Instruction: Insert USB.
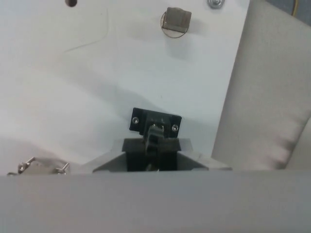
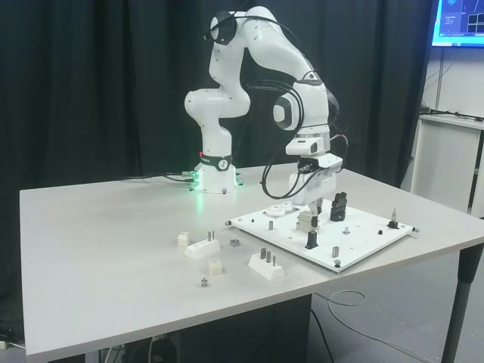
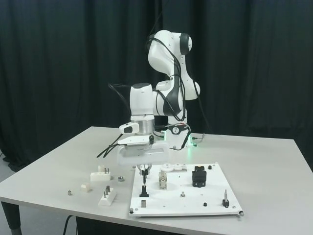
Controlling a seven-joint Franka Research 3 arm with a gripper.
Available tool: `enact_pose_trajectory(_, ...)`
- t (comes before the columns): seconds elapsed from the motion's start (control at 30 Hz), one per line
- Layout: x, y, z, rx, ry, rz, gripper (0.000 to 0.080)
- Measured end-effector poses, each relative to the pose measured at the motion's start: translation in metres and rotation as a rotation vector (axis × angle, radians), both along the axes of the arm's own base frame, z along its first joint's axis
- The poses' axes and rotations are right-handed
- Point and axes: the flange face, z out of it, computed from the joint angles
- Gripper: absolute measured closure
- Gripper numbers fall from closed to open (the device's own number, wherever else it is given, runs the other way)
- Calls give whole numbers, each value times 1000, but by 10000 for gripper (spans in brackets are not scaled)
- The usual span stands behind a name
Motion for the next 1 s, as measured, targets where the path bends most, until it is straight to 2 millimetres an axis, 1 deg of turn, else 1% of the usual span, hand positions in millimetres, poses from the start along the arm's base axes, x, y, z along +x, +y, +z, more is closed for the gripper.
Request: enact_pose_trajectory(1.0, 1, -6, 1, 10, -9, -64, 751)
